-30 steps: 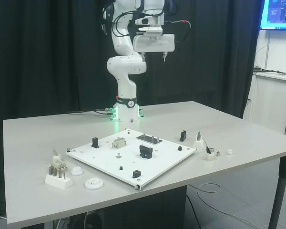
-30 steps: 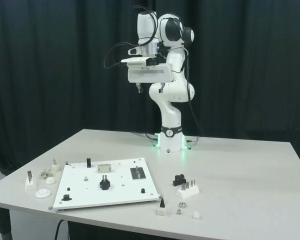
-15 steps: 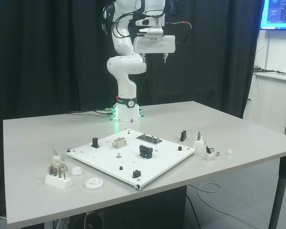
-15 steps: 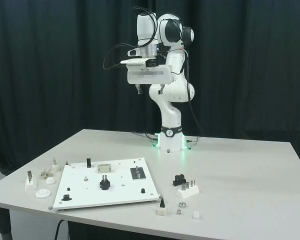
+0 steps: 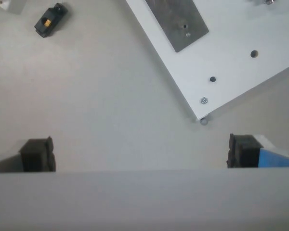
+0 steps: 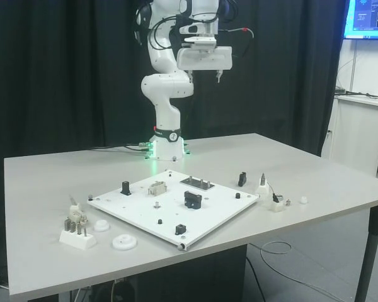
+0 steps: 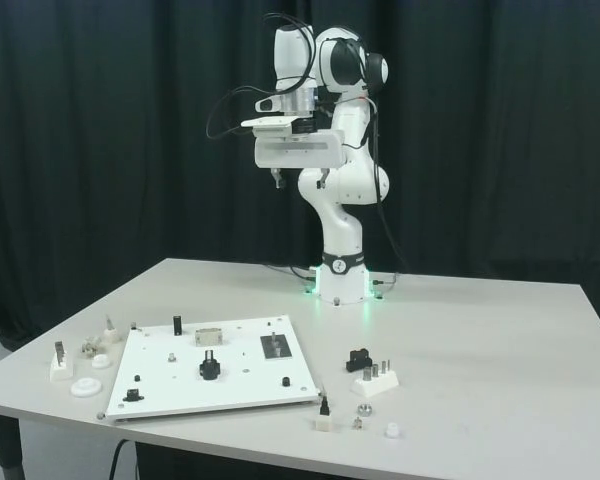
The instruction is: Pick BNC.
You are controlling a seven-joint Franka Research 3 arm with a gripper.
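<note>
The grey table (image 6: 63,182) is used as the work surface, and the white arm (image 6: 167,82) is bolted at its far edge so that the whole top can be reached. The arm is folded high, well above everything. This is judged to be a survey pose, since the wrist camera is given a wide look down before any descent.

A white board (image 6: 214,211) is laid flat near the front edge, within easy reach. Several fittings are fixed on it, among them a grey metal plate (image 5: 178,21) and a black block (image 6: 192,200). Loose parts are set out on both sides of the board, presumably so that each can be taken singly:

- a white stand with pins (image 6: 75,229) and white gears (image 6: 123,241) on one side
- a black plug (image 5: 49,21) and a few small pieces on the other side

The gripper (image 5: 139,153) is held pointing straight down with its two black fingertips (image 5: 37,155) spread wide apart. Nothing is held between them, which suits an approach that has not yet begun.

The BNC cannot be picked out with certainty. It is judged to be one of the small parts on or just beside the board, far below the gripper.
</note>
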